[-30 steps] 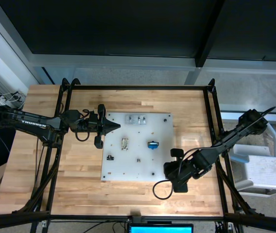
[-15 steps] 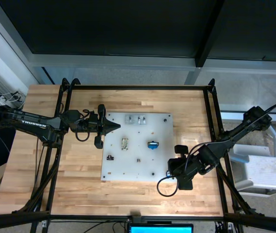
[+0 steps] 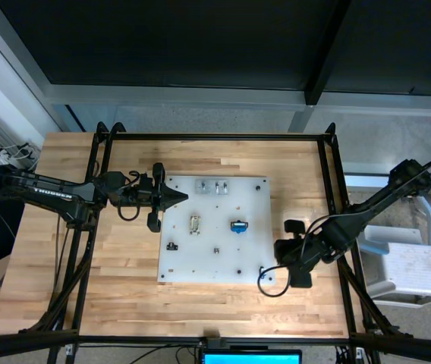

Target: Remove the rj45 connector and place it in the container

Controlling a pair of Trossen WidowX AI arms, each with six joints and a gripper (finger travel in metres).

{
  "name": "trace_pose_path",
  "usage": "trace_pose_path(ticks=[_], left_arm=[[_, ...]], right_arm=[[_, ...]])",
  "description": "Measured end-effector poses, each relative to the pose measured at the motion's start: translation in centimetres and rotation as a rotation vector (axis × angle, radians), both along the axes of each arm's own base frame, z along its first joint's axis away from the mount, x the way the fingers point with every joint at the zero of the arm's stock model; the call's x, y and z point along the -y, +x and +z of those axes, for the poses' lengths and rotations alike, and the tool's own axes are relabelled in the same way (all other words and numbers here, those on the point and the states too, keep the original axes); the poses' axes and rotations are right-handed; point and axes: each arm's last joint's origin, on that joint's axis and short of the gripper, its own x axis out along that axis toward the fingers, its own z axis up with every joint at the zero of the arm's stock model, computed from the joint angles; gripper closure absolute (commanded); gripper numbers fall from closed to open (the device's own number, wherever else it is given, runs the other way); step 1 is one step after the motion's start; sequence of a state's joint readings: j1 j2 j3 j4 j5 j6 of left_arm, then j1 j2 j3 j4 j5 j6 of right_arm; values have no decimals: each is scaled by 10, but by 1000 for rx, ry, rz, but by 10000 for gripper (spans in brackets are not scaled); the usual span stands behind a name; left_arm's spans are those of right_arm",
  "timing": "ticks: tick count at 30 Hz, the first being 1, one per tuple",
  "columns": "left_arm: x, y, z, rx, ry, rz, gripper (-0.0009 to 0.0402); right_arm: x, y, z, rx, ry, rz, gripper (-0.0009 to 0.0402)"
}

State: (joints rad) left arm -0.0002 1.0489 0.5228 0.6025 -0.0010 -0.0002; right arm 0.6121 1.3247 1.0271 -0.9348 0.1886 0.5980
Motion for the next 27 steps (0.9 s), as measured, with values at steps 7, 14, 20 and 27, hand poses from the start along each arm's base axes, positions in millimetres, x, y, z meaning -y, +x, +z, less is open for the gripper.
trace_pose_path(ticks=[7, 14, 20, 27], left_arm=[[0, 0, 0, -1, 0, 0, 392], [0, 0, 0, 0, 0, 0, 392], [0, 0, 0, 0, 0, 0, 392], [0, 0, 0, 0, 0, 0, 392]], right_arm=[[18, -26, -9, -4, 27, -36, 393], [32, -48, -22, -33, 53, -58, 393], [42, -63, -31, -78, 44, -71, 393], [48, -72, -38, -93, 31, -74, 393]])
